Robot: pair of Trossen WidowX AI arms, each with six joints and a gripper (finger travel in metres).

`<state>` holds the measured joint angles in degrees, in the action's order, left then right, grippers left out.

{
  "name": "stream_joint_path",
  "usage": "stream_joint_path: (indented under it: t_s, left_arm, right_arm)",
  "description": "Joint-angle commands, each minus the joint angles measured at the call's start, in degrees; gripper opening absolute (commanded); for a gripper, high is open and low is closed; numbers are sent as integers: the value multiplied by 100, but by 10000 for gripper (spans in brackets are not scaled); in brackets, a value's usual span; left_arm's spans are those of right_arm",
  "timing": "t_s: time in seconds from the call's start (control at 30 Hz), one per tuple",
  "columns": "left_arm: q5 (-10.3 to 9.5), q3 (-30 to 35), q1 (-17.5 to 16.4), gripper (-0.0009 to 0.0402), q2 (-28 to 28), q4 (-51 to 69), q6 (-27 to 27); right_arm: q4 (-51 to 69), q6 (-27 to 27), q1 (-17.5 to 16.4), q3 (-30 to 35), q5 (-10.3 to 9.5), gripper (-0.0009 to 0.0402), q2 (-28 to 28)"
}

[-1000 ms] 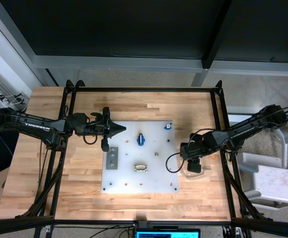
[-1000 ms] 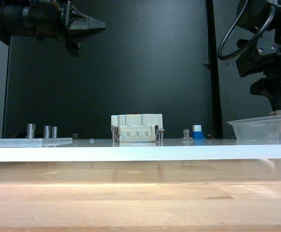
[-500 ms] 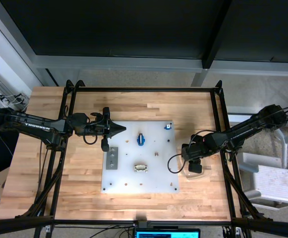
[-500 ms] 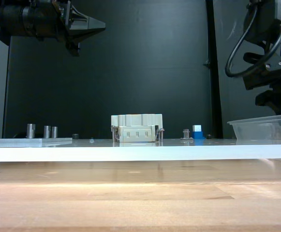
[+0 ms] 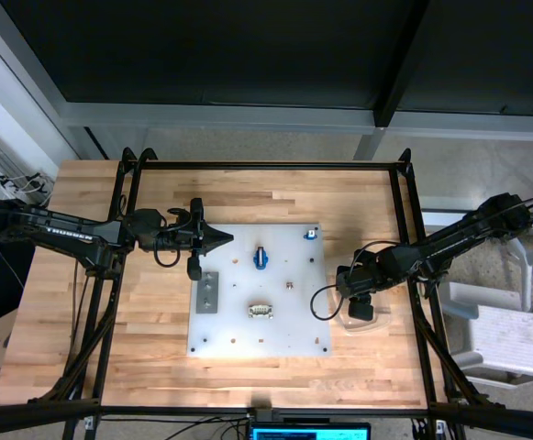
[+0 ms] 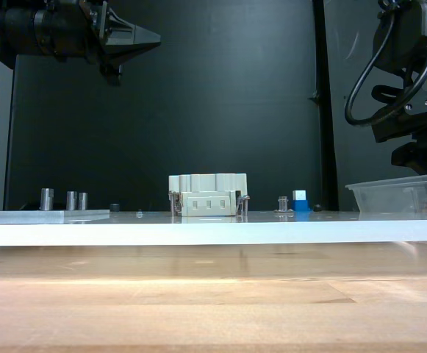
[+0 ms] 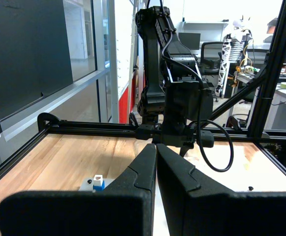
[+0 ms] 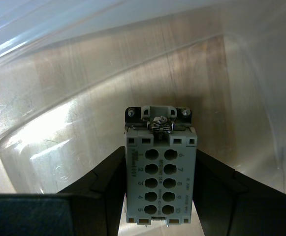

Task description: Remove the HAN10-E connector and place it in the container

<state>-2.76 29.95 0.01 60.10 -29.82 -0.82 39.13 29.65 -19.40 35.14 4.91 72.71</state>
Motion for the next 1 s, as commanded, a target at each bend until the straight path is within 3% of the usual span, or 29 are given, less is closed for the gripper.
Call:
stream_joint_path:
  t_s: [0.03, 0.23, 0.43, 1.0]
  left_arm:
    - [0, 0, -2, 0, 0, -2, 2]
    - [0, 0, -2, 0, 0, -2, 2]
    - [0, 0, 0, 0, 0, -2, 2]
    - [0, 0, -2, 0, 0, -2, 2]
  right_arm:
    - [-15, 4, -2, 2, -20, 137, 4]
    - [-20, 15, -9, 15, -31, 202, 4]
    - [55, -24, -11, 146, -39, 241, 4]
    - [1521, -55, -11, 1215, -42, 230, -72]
